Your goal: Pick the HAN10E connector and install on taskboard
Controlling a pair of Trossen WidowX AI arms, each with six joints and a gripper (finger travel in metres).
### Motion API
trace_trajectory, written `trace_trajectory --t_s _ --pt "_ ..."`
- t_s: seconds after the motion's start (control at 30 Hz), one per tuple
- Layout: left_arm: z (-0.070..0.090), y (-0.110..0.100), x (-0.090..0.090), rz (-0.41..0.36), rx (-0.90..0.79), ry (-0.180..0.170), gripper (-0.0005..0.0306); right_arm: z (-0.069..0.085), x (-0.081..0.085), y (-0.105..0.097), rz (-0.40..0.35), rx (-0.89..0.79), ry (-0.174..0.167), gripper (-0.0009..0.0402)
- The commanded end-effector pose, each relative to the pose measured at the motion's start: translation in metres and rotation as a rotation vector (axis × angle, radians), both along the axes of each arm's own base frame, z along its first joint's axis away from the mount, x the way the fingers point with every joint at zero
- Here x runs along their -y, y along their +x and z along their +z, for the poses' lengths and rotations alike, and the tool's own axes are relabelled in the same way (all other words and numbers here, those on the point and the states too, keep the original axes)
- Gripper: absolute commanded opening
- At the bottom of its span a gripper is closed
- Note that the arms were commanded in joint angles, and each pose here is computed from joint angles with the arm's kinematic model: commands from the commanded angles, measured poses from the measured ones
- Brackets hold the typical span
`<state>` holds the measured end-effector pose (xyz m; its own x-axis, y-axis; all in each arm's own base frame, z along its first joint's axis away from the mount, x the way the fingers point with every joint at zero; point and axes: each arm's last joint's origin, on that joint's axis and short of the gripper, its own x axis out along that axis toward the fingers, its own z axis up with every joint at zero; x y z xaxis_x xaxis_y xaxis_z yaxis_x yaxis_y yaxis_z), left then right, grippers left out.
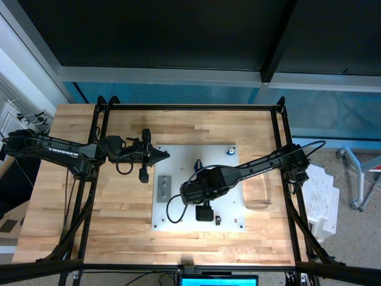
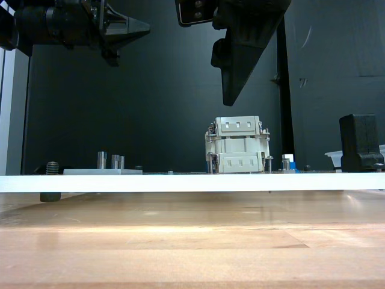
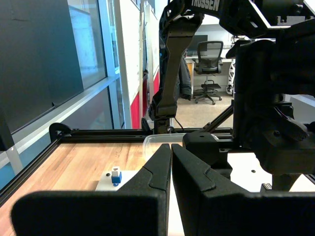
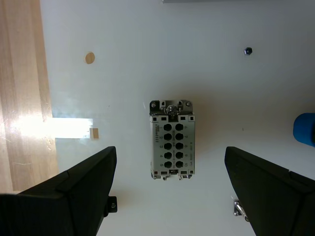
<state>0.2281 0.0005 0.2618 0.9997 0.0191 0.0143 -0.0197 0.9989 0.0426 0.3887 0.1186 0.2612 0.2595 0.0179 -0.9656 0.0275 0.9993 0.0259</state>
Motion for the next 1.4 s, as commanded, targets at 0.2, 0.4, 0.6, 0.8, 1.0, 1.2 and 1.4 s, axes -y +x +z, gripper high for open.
trace_trajectory --t_s 0.2,0.4,0.6,0.8,1.0,1.2,1.4 --pt "0.000 0.000 0.000 0.000 0.000 0.000 0.0001 0.023 0.024 -0.017 0.020 0.073 -0.013 0.0244" --pt "0.000 0.000 0.000 0.000 0.001 0.000 0.0001 0.038 0.050 -0.039 -0.012 0.132 -0.049 0.0185" --pt "0.000 0.000 0.000 0.000 0.001 0.000 0.0001 0.050 0.075 -0.064 -0.022 0.243 -0.055 0.0124" --pt "0.000 0.000 0.000 0.000 0.000 0.000 0.0001 0.058 0.105 -0.093 -0.067 0.333 -0.073 0.0070" --pt "0.000 0.000 0.000 0.000 0.000 0.000 0.0001 0.070 0.125 -0.120 -0.094 0.496 -0.098 0.0027" --pt "0.000 0.000 0.000 0.000 0.000 0.000 0.0001 0.077 0.130 -0.143 -0.088 0.691 -0.074 0.0001" --pt "0.000 0.000 0.000 0.000 0.000 0.000 0.0001 0.069 0.130 -0.159 -0.097 0.844 -0.064 0.0000"
